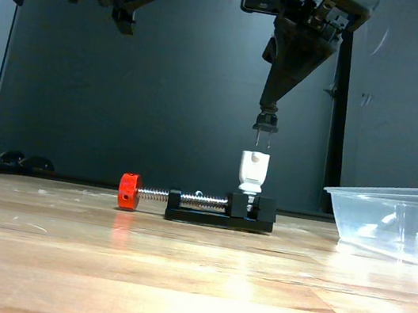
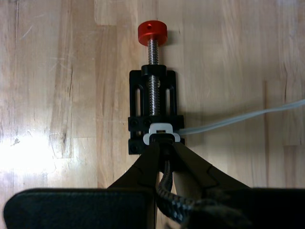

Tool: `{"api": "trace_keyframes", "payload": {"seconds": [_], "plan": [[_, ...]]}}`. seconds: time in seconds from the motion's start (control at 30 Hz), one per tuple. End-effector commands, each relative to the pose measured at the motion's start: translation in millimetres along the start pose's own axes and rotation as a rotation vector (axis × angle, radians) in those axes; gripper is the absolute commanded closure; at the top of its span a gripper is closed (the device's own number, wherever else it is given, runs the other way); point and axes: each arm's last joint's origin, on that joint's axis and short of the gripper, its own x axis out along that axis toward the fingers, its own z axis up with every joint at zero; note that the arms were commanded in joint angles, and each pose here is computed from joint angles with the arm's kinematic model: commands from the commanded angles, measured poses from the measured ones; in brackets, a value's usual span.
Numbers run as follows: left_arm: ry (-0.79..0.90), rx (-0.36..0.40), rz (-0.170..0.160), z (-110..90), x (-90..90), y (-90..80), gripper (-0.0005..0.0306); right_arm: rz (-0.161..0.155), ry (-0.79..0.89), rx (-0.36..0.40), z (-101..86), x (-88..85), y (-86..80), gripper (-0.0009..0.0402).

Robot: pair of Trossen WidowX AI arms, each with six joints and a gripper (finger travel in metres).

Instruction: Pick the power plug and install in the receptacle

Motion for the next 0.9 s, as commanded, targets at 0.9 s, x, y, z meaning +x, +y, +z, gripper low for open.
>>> {"api": "trace_keyframes", "payload": {"seconds": [0.9], "plan": [[0.000,0.000,0.000,0.0,0.0,0.0,0.0300,-0.014,-0.001,-0.043,1.4,7.6,1.3,0.0393]]}}
